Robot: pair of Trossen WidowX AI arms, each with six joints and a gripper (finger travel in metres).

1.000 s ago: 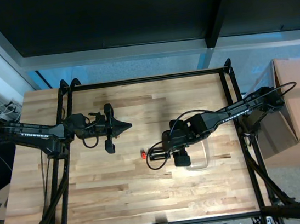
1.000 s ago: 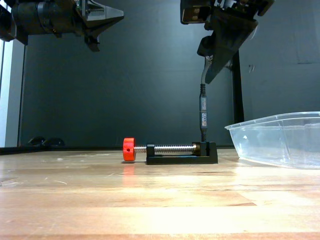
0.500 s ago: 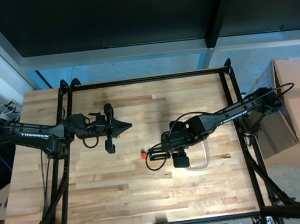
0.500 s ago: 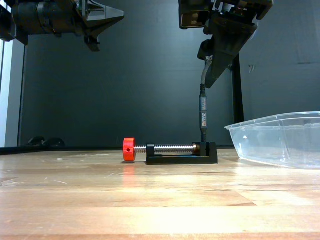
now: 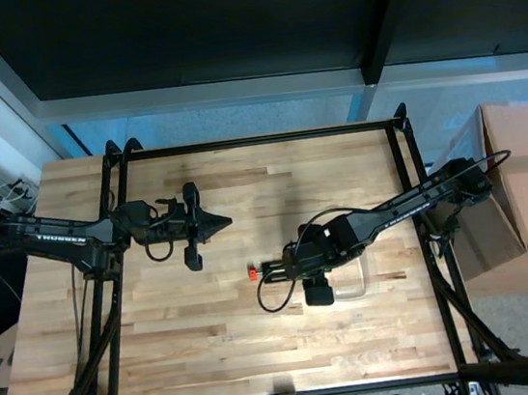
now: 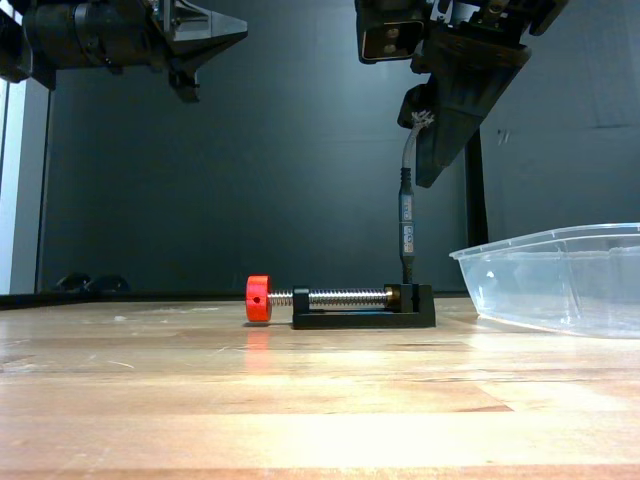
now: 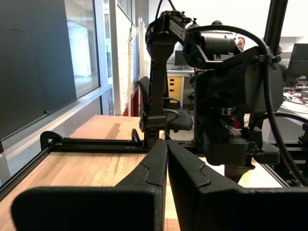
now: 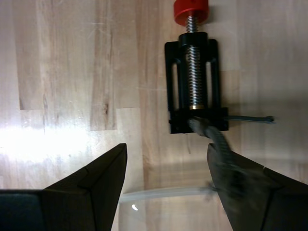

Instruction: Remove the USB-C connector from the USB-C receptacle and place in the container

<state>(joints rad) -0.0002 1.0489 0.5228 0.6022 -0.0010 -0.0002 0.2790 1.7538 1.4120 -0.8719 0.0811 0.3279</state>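
Closest to the near edge, on the wooden table [image 6: 300, 420], there's a little black screw clamp [image 6: 350, 320] with a red knob [image 6: 258, 298] on its left end. The USB-C receptacle [image 6: 408, 290] sits at the clamp's other end. The USB-C connector [image 6: 407, 225] is plugged into it and stands straight up, so it's fully in its seat, not held by anything. Its cable [image 6: 404, 165] runs up from there to the right gripper [image 8: 166, 147], which hangs right above that end of the clamp. That gripper's fingers are spread wide apart with nothing between them. The cable passes close along one finger [image 8: 240, 192], but I can't tell if it actually touches. The clear plastic container [image 6: 560, 270] is just beside the clamp on the right, on the table. Farther back and off to the left, the left gripper [image 7: 166, 149] is up high, well apart from the clamp, its fingers pressed together on nothing.
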